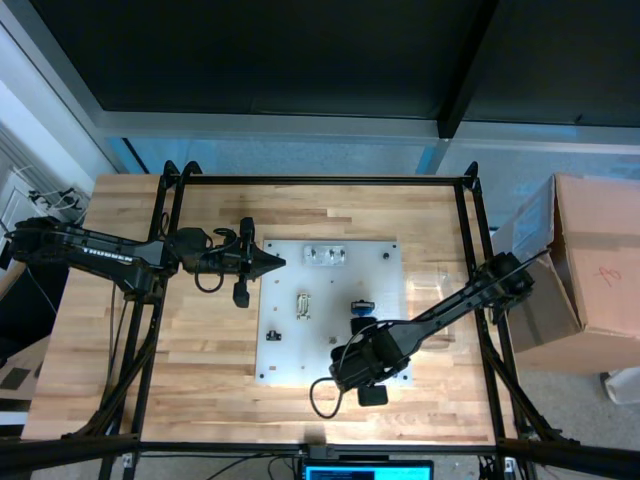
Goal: Unfasten the M12 nut and place it in the container
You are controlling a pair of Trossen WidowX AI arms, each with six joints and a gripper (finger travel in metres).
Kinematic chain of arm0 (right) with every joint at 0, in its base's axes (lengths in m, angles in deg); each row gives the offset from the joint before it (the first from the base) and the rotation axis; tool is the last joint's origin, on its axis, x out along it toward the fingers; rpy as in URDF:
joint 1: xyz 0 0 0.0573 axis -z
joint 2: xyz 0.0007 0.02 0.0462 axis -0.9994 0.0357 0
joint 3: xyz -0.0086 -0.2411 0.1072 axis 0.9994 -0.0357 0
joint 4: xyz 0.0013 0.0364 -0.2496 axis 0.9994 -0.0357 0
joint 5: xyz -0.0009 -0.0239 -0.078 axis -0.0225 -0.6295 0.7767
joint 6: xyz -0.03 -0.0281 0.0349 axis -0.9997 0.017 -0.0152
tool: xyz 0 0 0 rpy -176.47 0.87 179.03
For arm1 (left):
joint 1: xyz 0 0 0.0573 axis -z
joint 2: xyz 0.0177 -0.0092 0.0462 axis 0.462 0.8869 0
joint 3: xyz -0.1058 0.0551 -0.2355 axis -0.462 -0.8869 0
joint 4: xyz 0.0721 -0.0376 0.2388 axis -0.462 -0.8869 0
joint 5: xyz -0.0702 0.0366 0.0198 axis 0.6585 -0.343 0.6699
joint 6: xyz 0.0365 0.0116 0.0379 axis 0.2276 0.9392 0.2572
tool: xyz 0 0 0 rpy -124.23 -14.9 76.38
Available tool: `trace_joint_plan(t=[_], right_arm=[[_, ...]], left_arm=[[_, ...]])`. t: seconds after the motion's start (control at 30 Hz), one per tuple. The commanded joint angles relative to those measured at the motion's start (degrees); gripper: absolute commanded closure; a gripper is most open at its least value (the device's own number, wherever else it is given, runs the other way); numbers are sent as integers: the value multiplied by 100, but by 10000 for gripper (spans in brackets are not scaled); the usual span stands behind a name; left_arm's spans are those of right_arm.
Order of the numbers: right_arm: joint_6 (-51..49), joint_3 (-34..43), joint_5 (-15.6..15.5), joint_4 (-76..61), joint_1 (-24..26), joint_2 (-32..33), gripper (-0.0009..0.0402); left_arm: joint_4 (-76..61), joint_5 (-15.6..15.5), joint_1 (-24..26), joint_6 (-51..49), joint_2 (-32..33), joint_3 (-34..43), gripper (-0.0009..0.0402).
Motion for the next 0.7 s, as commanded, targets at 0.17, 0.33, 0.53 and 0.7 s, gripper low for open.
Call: trace_joint_plan(t=[0.17,0.33,0.53,0.7], right_arm=[[999,160,-531,-474,4,-181,390],[1172,544,-389,-966,2,-181,356],[1226,538,-319,-962,-2,-157,267],[1252,470,-203,-852,-2,-136,210]], left_arm=[[0,2,0,0,0,2,393],[0,2,0,0,0,2,393],[2,2,-2,0,0,2,393],[2,2,-2,0,0,2,393]])
